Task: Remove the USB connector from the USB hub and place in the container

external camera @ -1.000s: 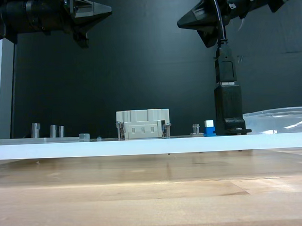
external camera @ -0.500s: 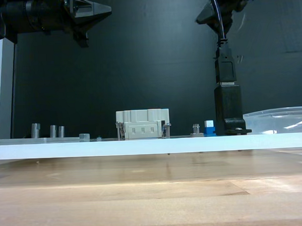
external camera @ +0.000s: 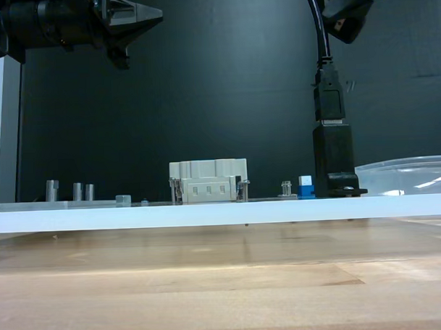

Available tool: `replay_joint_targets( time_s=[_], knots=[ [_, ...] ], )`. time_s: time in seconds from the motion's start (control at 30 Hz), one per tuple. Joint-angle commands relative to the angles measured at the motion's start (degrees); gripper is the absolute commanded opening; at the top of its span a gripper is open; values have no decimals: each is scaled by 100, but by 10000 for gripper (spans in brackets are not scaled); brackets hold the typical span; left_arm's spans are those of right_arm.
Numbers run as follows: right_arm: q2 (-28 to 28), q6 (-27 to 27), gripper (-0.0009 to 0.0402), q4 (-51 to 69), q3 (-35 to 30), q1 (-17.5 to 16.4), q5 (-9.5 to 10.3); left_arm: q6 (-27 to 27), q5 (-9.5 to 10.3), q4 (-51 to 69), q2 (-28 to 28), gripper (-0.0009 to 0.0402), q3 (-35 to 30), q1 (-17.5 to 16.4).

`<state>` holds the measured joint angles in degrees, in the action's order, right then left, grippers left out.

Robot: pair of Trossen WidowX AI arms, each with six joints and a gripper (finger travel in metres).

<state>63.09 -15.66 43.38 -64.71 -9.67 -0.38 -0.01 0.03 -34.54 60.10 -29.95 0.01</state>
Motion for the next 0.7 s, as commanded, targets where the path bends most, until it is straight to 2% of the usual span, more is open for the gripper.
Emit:
replay_joint_targets(
  time_s=[0.03,0.47,0.7],
  knots=[
    [111,-199,0,199,0,-120,-4,0,0,0,2,1,0,0],
    [726,-564,0,579,-48,-756,-20,0,0,0,2,1,0,-2],
    [1091,-861,0,579,-48,-1263,-181,0,0,0,2,1,0,0]
  ],
)
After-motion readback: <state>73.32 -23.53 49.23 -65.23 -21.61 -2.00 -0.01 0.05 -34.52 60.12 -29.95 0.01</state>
